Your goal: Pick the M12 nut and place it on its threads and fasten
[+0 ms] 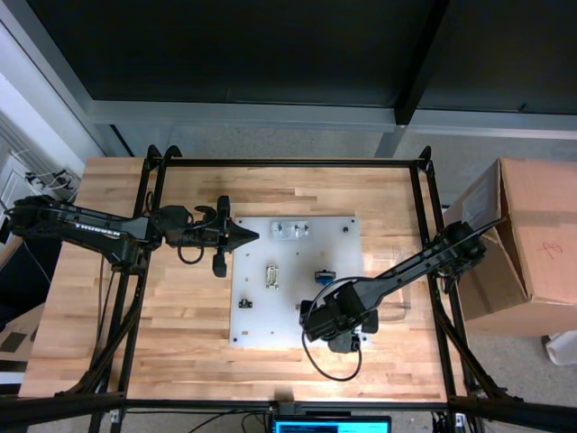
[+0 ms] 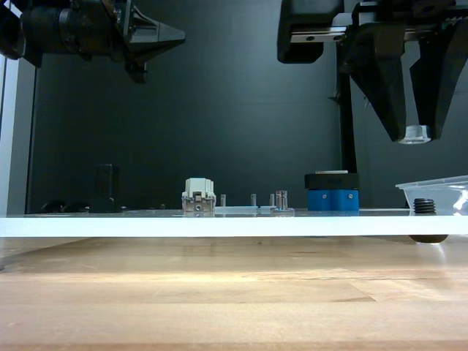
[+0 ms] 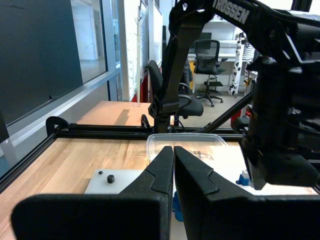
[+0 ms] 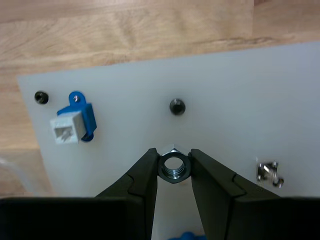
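- Hovering high near the left edge of the white board (image 1: 270, 316), the left gripper (image 1: 242, 236) is seen with its fingers (image 3: 161, 165) pressed together on nothing.
- Toward the board's near right corner, the right gripper (image 4: 173, 156) is pointed downward and is clamped on the M12 nut (image 4: 173, 168).
- The nut is held in the air, pinched from two opposite sides between the fingertips, with its threaded bore facing down toward the board (the threads inside can be made out in the right wrist view).
- The nut is judged to be light, rigid and not fragile. Its smooth metal faces are likely slippery, so a grip across two parallel flats is thought safest, with the bore kept level.
- The black ribbed stud (image 2: 425, 206) is seen bare at the board's near right edge, well below the nut and slightly to its right (in the low view).
- The clear tray (image 2: 439, 186) is seen behind the stud.
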You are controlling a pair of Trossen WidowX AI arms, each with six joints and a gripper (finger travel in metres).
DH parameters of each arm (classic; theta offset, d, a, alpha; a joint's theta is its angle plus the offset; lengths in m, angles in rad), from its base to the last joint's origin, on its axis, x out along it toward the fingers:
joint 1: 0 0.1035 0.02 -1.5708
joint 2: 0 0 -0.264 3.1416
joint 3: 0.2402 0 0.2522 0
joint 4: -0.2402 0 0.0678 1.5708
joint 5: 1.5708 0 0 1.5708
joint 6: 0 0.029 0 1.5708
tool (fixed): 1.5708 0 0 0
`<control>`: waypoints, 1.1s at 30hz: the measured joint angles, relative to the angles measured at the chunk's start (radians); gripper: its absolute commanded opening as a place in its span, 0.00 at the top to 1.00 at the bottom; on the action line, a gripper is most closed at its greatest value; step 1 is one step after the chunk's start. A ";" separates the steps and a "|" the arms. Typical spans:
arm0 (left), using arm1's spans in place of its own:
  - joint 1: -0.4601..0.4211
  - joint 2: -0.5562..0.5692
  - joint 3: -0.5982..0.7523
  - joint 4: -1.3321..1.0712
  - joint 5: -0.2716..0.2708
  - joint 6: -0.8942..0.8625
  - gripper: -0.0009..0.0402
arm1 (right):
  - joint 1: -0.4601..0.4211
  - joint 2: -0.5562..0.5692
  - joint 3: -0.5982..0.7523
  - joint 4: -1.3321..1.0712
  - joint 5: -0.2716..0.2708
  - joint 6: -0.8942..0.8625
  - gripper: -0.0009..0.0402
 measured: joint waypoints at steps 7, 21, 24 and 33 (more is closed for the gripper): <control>0.000 0.000 0.000 0.000 0.000 0.000 0.98 | 0.004 0.069 0.074 -0.022 0.000 0.000 0.89; 0.000 0.000 0.000 0.000 0.000 0.000 0.98 | 0.006 0.087 0.078 -0.024 0.000 0.005 0.89; 0.000 0.000 0.000 0.000 0.000 0.000 0.98 | 0.006 0.087 0.076 -0.025 0.000 0.021 0.89; 0.000 0.000 0.000 0.000 0.000 0.000 0.98 | 0.006 0.087 0.076 -0.035 0.000 0.051 0.89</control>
